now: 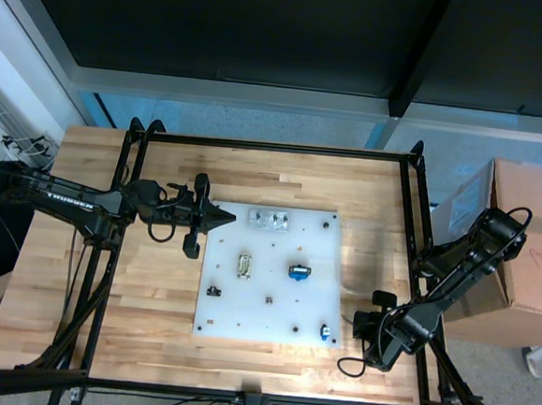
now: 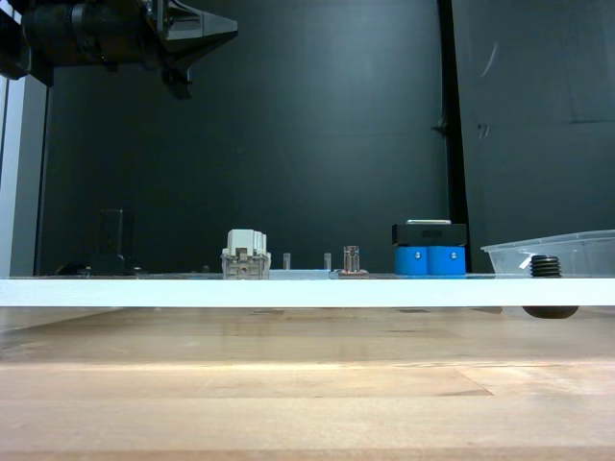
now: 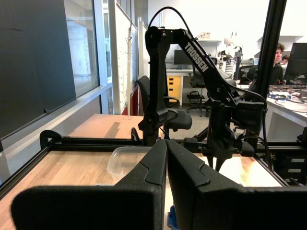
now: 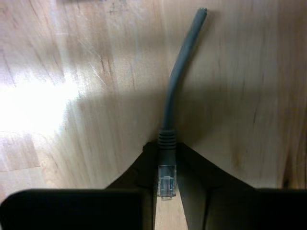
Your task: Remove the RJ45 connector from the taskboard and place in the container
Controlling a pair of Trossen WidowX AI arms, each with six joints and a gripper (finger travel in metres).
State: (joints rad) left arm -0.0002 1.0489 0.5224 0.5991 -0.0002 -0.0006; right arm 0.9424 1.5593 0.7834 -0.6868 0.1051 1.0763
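Observation:
The RJ45 connector point(image 4: 166, 184), a clear plug on a short grey cable stub point(image 4: 178, 72), is held in my right gripper point(image 4: 165, 146), clear of the white taskboard point(image 1: 243, 318). The stub points away over bare wood. That right gripper point(image 1: 349, 361) is low over the table just off the board's near right corner. My left gripper point(image 1: 227, 217) is shut and empty, high above the board's far left edge and pointing right; it also shows as the left gripper point(image 2: 229, 27). The clear plastic container point(image 2: 562, 252) stands at the right, and the container point(image 3: 125, 160) shows beyond my left fingers point(image 3: 156, 165).
On the board stand a beige connector block point(image 1: 243, 266), a blue part point(image 1: 298, 271), a small blue piece point(image 1: 325, 332) and a clear block point(image 1: 271, 221). A black frame point(image 1: 275, 147) runs round the table. A cardboard box point(image 1: 521, 250) stands off the right edge.

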